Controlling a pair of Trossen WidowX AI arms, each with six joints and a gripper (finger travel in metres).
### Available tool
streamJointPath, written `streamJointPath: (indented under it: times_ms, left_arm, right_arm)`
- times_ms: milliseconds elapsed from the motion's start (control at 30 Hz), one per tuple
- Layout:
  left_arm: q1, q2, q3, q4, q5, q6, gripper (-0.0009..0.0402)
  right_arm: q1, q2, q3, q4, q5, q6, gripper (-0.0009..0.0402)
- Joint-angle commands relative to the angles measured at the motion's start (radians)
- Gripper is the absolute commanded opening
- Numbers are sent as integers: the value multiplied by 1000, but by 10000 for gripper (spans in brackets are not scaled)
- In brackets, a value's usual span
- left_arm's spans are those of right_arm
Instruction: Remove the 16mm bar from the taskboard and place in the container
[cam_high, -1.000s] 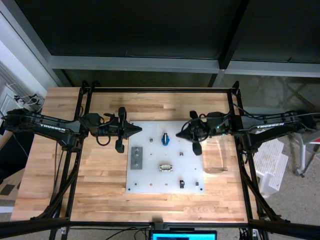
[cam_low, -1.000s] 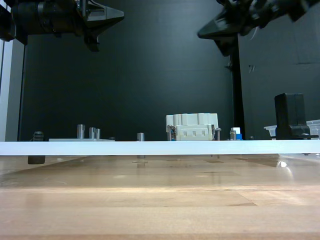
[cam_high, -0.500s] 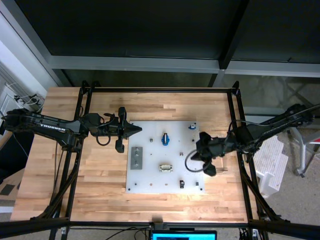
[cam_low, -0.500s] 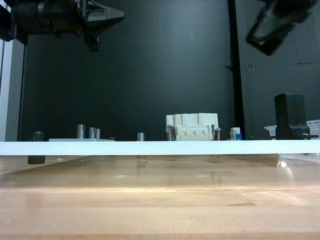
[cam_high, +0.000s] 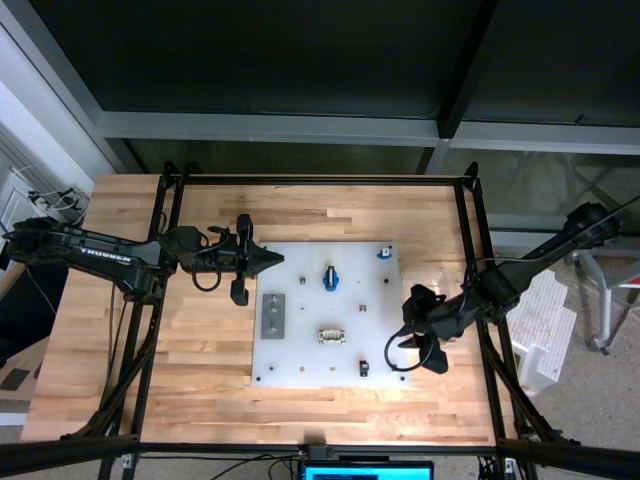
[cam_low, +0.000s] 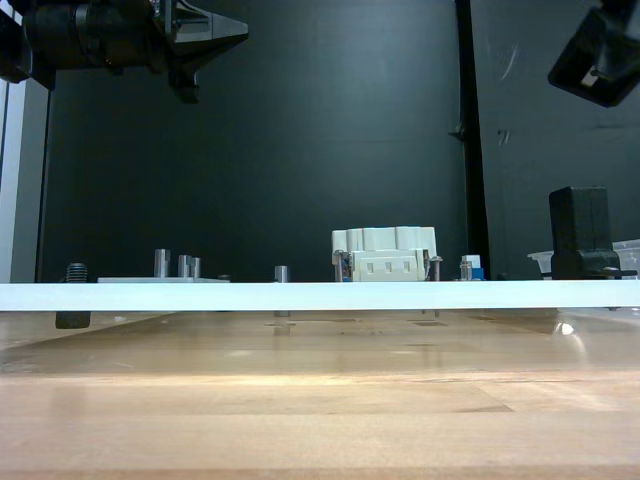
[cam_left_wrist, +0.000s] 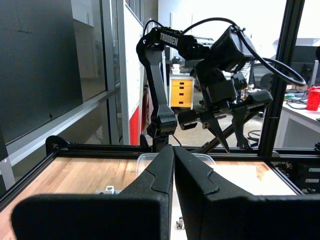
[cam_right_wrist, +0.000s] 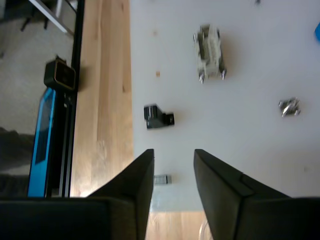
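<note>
On the wooden counter (cam_high: 200, 370), a white taskboard (cam_high: 300, 355), with a clear plastic container (cam_high: 447, 282) just beside its right edge, partly hidden under the right arm. Through the tub's see-through walls, only wood grain. Left pincer (cam_left_wrist: 173, 150) up high over the board's far-left corner, fingers pressed together, clamped on nothing. Right pincer (cam_right_wrist: 170, 156) raised over the board's near-right corner, aimed downward, fingers apart and holding nothing. Well below that gap, a short silver bar (cam_right_wrist: 162, 178) lying on the panel right at its edge. Farther in on the panel, a black fitting (cam_right_wrist: 158, 117) and a beige connector (cam_right_wrist: 210, 46). Near the board's left side, a grey metal block (cam_high: 273, 315).
</note>
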Motion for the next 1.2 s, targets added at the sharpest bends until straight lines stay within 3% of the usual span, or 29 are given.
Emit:
streamJointPath:
  times_ms: [33, 333, 600, 700, 1000, 1200]
  left_arm:
    - [0, 0, 0, 0, 0, 0, 0]
    - [0, 0, 0, 0, 0, 0, 0]
    - [0, 0, 0, 0, 0, 0, 0]
    - [0, 0, 0, 0, 0, 0, 0]
    - [0, 0, 0, 0, 0, 0, 0]
    - [0, 0, 0, 0, 0, 0, 0]
  right_arm:
    - [11, 55, 47, -70, -3, 17, 140]
    - [13, 261, 275, -333, -2, 108, 192]
    - [18, 414, 398, -413, -7, 146, 223]
    - [18, 460, 425, -422, -32, 163, 225]
    - [24, 538, 446, -426, -49, 210, 224]
    - [46, 570, 440, -427, -48, 113, 224]
